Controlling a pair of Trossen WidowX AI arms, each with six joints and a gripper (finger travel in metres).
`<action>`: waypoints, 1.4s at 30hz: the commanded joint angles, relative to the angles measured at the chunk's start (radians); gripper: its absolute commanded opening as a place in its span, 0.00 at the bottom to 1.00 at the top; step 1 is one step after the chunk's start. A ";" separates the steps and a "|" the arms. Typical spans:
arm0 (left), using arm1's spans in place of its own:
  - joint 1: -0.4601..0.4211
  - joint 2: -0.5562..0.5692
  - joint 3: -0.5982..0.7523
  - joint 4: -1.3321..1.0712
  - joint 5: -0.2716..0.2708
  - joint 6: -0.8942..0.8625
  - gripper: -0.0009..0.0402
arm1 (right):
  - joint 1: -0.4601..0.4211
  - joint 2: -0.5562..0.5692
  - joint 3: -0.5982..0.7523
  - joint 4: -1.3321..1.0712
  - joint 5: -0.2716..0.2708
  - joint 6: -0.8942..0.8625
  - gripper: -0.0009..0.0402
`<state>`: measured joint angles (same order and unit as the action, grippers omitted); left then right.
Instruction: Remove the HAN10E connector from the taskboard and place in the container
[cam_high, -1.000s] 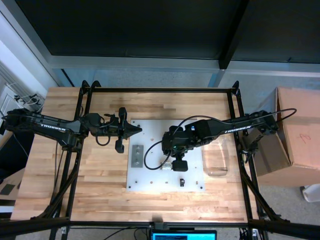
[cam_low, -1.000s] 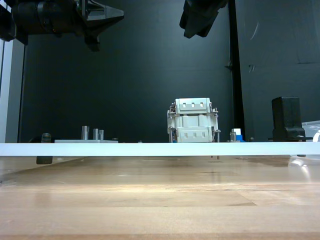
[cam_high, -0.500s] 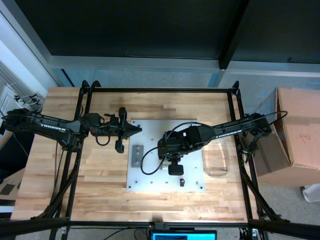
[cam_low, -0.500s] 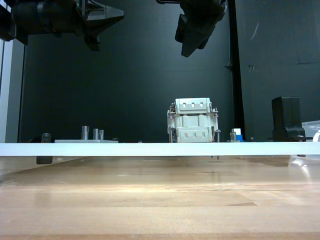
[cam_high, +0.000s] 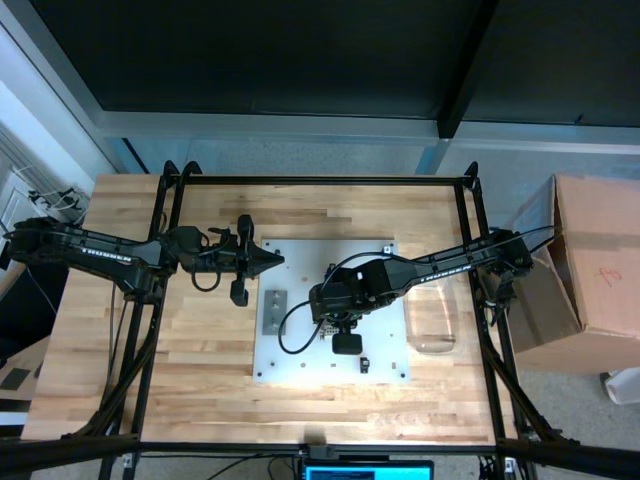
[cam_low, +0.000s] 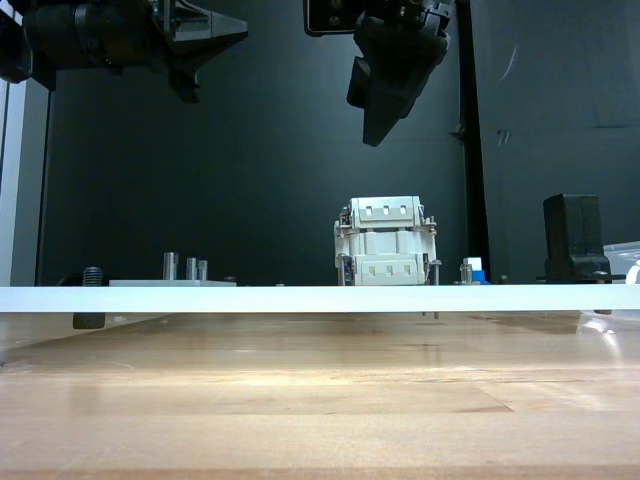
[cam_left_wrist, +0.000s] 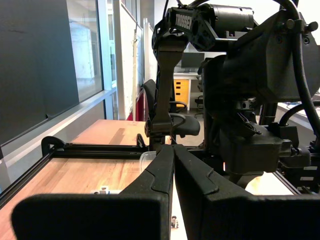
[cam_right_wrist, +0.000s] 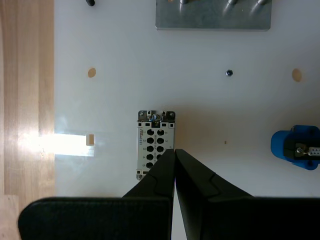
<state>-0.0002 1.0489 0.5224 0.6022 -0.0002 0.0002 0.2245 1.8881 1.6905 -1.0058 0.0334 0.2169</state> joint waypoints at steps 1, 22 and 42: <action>0.000 0.000 0.000 0.000 0.000 0.000 0.02 | 0.001 0.007 -0.001 0.003 0.000 0.011 0.02; 0.000 0.000 0.000 0.000 0.000 0.000 0.02 | 0.012 0.067 -0.002 0.005 0.000 0.040 0.11; 0.000 0.000 0.000 0.001 0.000 0.000 0.02 | 0.016 0.119 -0.001 0.021 0.001 0.089 0.43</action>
<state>-0.0002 1.0489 0.5224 0.6025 -0.0006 -0.0002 0.2401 2.0048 1.6894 -0.9878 0.0338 0.3008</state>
